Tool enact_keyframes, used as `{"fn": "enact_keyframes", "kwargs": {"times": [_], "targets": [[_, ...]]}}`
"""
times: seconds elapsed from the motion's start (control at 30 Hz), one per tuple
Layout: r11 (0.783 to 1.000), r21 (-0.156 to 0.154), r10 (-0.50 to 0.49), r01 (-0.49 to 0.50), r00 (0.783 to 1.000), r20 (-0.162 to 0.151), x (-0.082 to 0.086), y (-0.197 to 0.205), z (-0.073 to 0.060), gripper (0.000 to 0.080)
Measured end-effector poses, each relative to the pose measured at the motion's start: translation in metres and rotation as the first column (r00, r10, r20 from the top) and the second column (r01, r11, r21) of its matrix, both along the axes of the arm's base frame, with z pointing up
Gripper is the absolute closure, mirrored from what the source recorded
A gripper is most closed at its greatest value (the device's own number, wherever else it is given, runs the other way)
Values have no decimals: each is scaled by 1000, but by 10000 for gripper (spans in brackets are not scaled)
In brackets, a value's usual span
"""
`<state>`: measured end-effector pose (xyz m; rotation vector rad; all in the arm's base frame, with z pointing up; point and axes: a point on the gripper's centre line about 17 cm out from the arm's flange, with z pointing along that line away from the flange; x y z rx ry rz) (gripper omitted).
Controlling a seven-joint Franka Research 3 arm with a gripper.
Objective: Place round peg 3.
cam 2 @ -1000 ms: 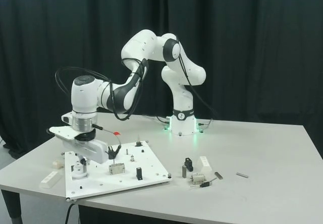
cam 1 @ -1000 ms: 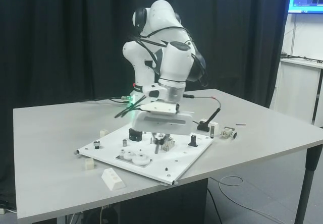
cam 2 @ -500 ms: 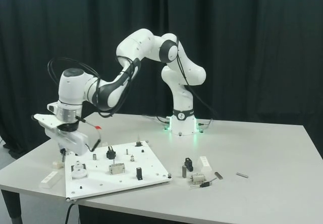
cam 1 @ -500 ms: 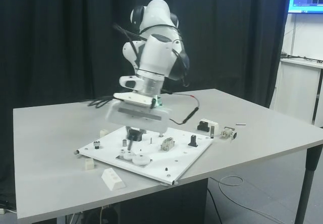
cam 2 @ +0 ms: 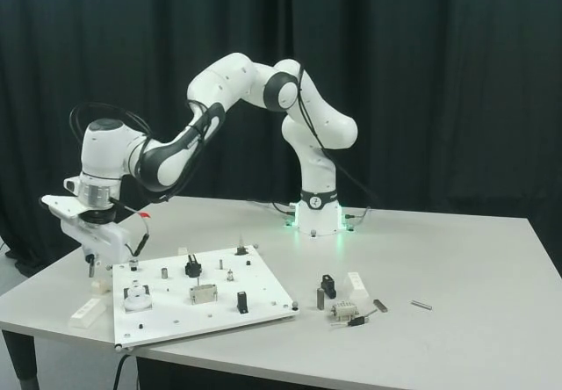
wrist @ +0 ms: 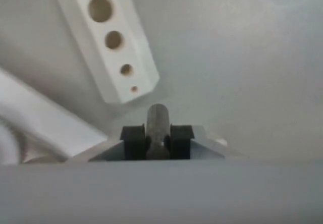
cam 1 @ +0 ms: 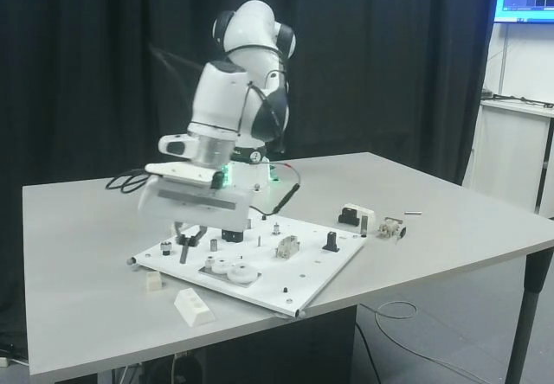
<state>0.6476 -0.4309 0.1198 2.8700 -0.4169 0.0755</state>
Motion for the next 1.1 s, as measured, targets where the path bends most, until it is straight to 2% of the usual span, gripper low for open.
{"fn": "enact_keyframes", "kwargs": {"times": [0.33, 0.77, 1.1], "targets": [[998, 66, -6, 4, 999, 35, -11, -15, -22, 702], [994, 101, -56, 52, 998, 32, -27, -26, -47, 702], [991, 121, -62, 58, 997, 34, -27, -22, -56, 702]]}}
